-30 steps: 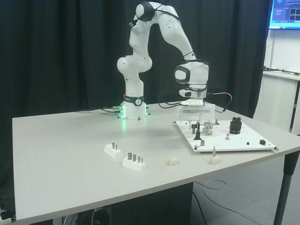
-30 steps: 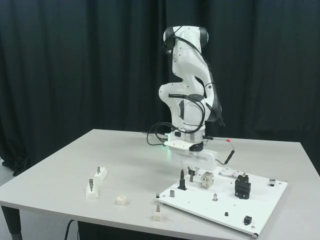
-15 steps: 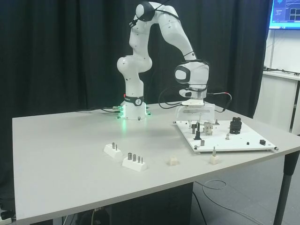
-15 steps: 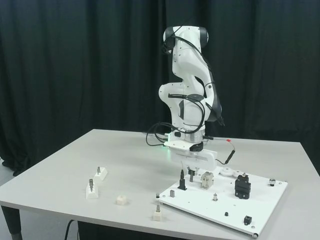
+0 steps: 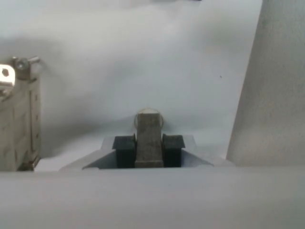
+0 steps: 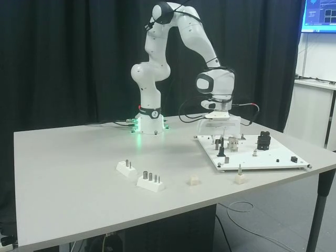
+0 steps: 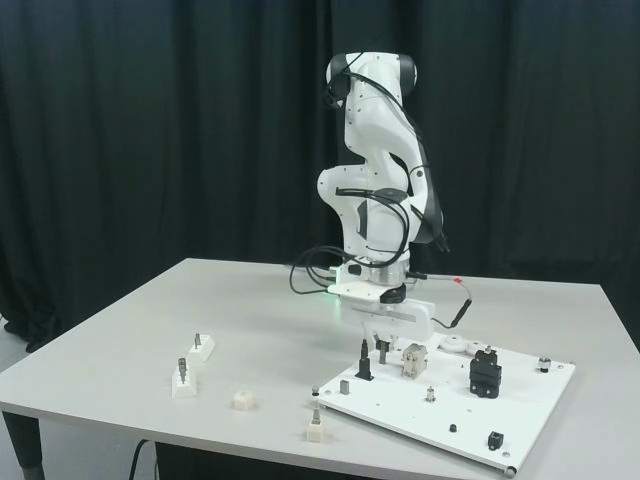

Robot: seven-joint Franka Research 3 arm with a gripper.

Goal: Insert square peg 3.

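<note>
A square peg (image 5: 149,138) stands upright between the two black fingertips (image 5: 124,149) of the gripper (image 5: 149,151); the jaws are closed narrowly on it, one pad pressed to each flat side. In the wrist view the peg's lower end sits over a faint round mark on the white assembly board (image 5: 143,62), though whether it has entered a hole cannot be told. In the room views the gripper (image 7: 384,345) hangs low over the near-arm part of the board (image 7: 520,420), which lies on the grey bench (image 6: 68,157).

To do this step well, I judge the peg should stay vertical with its flat sides square to the hole, and be lowered slowly so it seats without jamming. A metal fixture block (image 5: 19,124) stands just beside the gripper, and other upright posts (image 7: 363,362) are near, so sideways corrections should be small.

Well apart on the bench rest white peg holders (image 6: 151,182) and a small white block (image 6: 193,180).
</note>
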